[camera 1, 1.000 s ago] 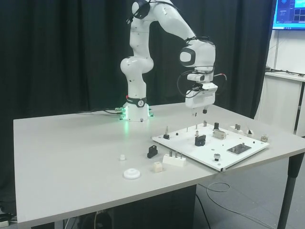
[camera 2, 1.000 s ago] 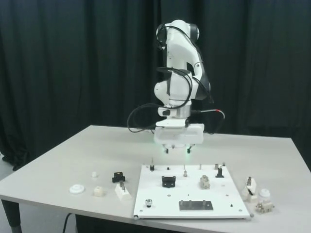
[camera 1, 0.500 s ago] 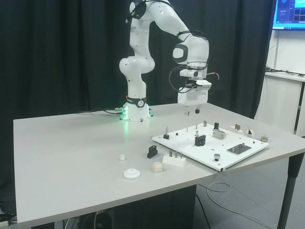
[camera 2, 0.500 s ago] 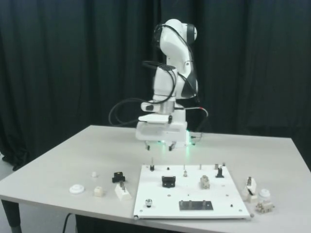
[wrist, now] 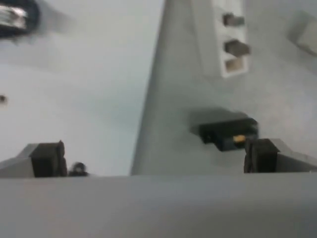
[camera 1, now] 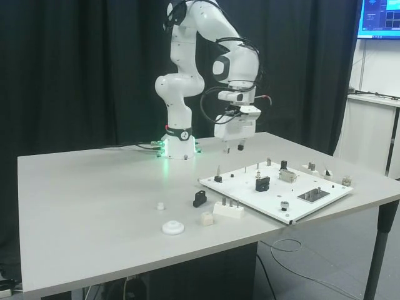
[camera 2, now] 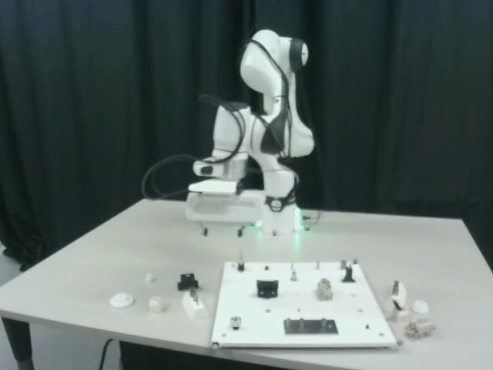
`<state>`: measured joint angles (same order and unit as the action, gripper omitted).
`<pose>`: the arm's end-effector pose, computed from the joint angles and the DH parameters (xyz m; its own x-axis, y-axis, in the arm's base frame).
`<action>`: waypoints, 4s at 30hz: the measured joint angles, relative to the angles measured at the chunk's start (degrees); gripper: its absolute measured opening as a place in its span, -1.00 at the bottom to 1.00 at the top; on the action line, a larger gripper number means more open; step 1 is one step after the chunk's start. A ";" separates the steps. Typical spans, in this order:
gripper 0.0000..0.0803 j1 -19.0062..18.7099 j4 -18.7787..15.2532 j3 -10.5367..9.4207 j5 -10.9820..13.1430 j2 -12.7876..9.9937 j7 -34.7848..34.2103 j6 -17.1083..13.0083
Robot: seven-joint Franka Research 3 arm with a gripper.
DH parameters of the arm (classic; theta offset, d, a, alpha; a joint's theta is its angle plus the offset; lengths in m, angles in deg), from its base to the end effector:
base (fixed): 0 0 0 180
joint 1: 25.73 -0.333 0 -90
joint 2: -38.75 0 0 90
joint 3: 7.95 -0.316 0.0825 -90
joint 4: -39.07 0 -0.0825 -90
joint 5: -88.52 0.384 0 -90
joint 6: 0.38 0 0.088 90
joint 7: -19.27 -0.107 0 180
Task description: Pick D-SUB.
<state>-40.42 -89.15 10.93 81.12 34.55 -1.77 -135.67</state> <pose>0.5363 -0.0402 0.3438 0.9374 -0.3372 0.0870 -0.3447 -0.9340 0.0939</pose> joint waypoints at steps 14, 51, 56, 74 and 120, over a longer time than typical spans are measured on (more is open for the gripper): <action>0.99 5.10 0.27 1.20 0.00 -3.42 6.49 -1.00; 0.99 9.89 2.11 1.20 9.48 -14.75 17.25 -9.43; 0.99 10.42 3.25 1.20 10.61 -16.17 17.50 -9.43; 0.99 10.68 5.53 1.19 13.57 -20.04 21.37 -9.41; -0.06 10.64 6.68 0.34 14.83 -21.60 22.45 -7.66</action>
<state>-29.78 -82.47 11.27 95.95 12.96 20.68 -143.33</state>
